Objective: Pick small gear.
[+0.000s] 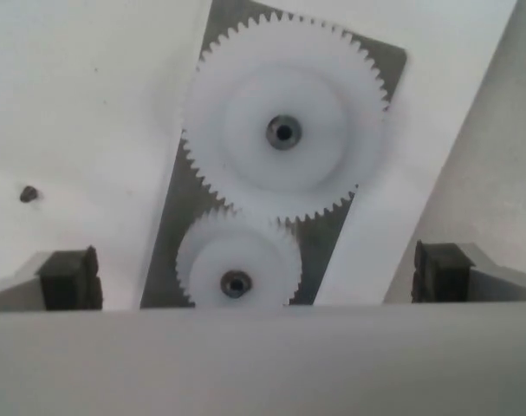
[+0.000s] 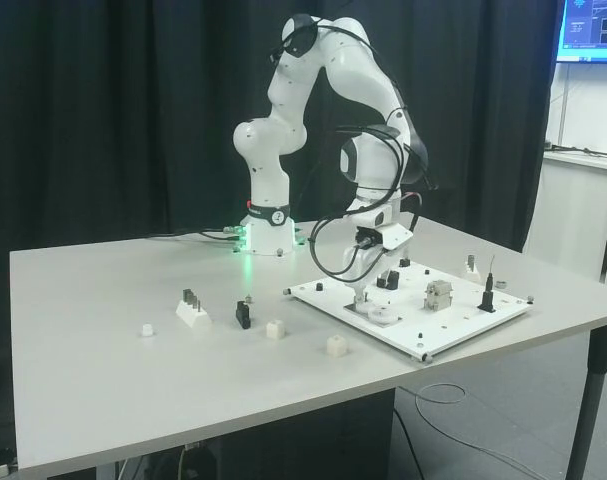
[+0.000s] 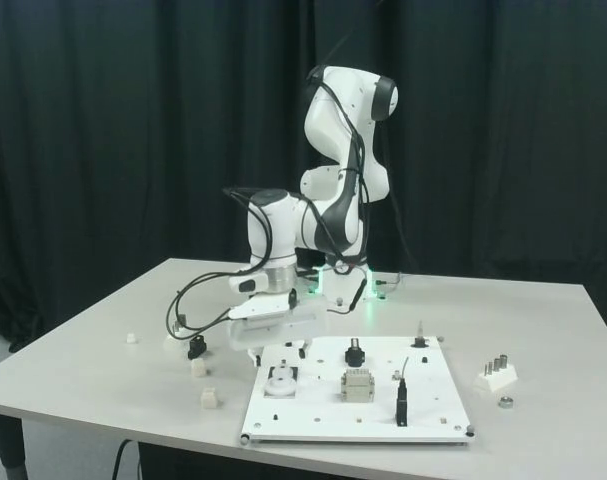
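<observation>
Small gear (image 1: 237, 264) sits meshed with the big gear (image 1: 284, 130) on the board's (image 2: 463, 325) grey plate; the pincer (image 1: 254, 277) hangs wide open, empty. Centre, descend straight, close below the teeth.

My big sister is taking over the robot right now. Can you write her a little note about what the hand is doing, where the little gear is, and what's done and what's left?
Gripper: jaws open, holding nothing, hanging just above the white board.
Small gear: sitting on its peg on the grey plate, teeth meshed with the large gear beside it. In the wrist view it lies between the two fingertips.
Done: the gripper is lined up over the small gear.
Left: probably lower a bit more, shut the jaws on the small gear only, then lift it straight up off its peg, taking care not to catch the large gear.
</observation>
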Action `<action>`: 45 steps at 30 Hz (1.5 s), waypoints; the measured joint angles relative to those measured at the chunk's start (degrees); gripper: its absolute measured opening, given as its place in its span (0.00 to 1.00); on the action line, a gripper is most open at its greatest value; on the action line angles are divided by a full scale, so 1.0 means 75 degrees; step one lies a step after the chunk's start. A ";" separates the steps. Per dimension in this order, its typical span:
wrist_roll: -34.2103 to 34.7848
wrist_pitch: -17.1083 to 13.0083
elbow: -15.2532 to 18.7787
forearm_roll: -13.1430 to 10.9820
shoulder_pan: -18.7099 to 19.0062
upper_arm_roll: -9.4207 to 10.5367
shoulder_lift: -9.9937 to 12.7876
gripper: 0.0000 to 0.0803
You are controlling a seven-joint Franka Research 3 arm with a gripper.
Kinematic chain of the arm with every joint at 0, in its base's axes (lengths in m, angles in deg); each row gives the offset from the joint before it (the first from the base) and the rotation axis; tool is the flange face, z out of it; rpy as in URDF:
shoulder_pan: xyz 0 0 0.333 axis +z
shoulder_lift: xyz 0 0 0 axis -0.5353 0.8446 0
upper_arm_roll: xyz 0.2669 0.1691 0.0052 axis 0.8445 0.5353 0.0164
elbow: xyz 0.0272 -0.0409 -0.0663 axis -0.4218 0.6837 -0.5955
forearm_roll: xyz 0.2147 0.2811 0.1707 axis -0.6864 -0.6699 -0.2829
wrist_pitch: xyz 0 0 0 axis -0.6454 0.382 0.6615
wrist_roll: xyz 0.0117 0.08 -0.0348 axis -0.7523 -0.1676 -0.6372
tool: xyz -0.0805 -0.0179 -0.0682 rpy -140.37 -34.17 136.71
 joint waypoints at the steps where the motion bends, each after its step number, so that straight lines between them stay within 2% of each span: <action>1: 0.0012 0.0024 -0.0019 0.0015 -0.0003 -0.0002 0.0000 0.99; 12: 0.0071 0.0126 -0.0101 0.0145 -0.0038 -0.0003 0.0000 1.00; 36: 0.0074 0.0116 -0.0141 0.0191 -0.0078 -0.0005 0.0004 1.00; 39: 0.0074 0.0089 -0.0184 0.0273 -0.0120 -0.0013 0.0010 1.00; 45: 0.0074 -0.0026 -0.0360 0.0677 -0.0350 -0.0037 0.0047 1.00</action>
